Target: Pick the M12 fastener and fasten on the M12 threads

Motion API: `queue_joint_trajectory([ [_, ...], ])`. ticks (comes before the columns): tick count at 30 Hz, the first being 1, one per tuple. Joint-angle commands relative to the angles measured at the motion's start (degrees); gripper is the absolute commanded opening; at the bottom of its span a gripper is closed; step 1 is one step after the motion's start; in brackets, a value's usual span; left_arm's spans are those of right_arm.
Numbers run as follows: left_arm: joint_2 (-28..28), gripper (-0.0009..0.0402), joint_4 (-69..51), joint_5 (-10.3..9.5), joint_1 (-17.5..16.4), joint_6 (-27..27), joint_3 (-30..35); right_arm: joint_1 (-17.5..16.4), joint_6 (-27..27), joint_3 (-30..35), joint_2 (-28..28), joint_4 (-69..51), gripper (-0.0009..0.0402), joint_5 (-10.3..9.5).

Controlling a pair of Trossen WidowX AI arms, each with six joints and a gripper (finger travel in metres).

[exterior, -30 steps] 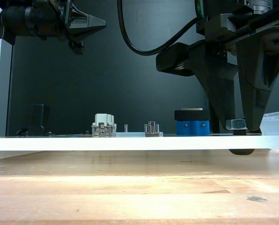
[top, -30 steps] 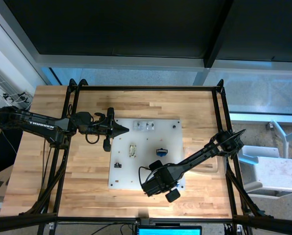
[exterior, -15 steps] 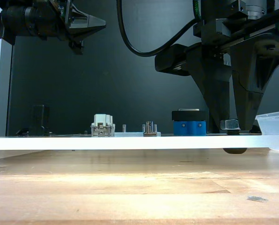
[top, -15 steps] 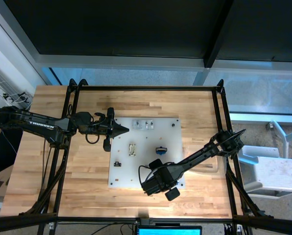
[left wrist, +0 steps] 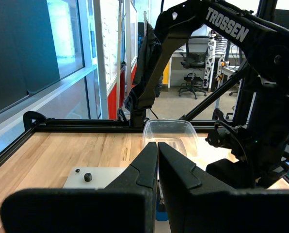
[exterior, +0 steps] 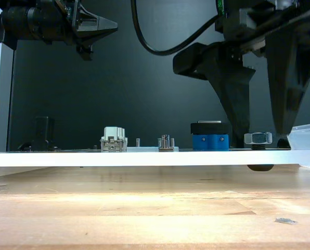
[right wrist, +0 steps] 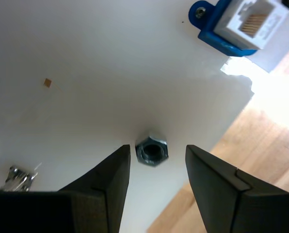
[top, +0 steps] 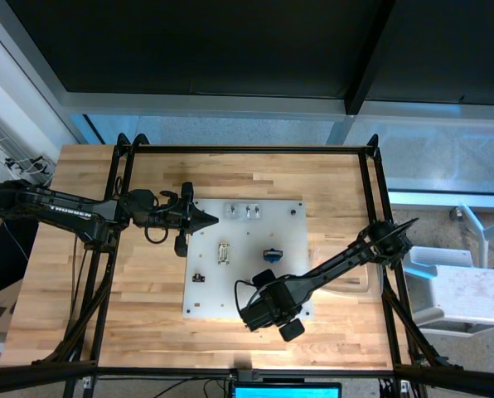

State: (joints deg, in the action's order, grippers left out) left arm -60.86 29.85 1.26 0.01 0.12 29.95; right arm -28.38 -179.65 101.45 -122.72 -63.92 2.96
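We see the small silver M12 nut on its short black ribbed stud, lower right of low view. Right gripper, snug on it 0.5 s ago, now stands w/ fingers apart, released: nut prob. threaded, retreat next. Left gripper clenched, upper left.

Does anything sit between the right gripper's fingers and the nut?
Nothing visible. The open right gripper straddles the nut on its stud, bare white board either side. The left gripper hangs shut above the board's far left edge.
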Motion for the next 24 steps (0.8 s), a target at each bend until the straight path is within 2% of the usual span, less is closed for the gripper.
queue_joint_trajectory([
  [1,0.0,0.0000,0.0,0.00,0.0,0.0,0.0,-0.1,0.0,0.0,1.3,-0.2,0.0166,-0.20],
  [6,0.0,0.0000,0.0,0.00,0.0,0.0,0.0,-0.2,2.0,0.0,4.1,-0.2,0.0165,-0.22],
  [8,0.0,0.0000,0.0,0.00,0.0,0.0,0.0,-0.2,6.8,0.0,5.2,-0.2,0.0165,-0.04],
  [16,0.0,0.0000,0.0,0.00,0.0,0.0,0.0,-0.1,33.3,0.0,7.3,-3.2,0.0165,0.04],
  [18,0.0,0.0000,0.0,0.00,0.0,0.0,0.0,-0.1,36.9,0.0,7.3,-3.6,0.0165,0.04],
  [21,0.0,0.0000,0.0,0.00,0.0,0.0,0.0,0.1,38.2,0.0,7.3,-3.6,0.0165,0.07],
  [24,0.0,0.0000,0.0,0.00,0.0,0.0,0.0,0.0,44.1,0.0,7.3,-4.2,0.0165,0.07],
])
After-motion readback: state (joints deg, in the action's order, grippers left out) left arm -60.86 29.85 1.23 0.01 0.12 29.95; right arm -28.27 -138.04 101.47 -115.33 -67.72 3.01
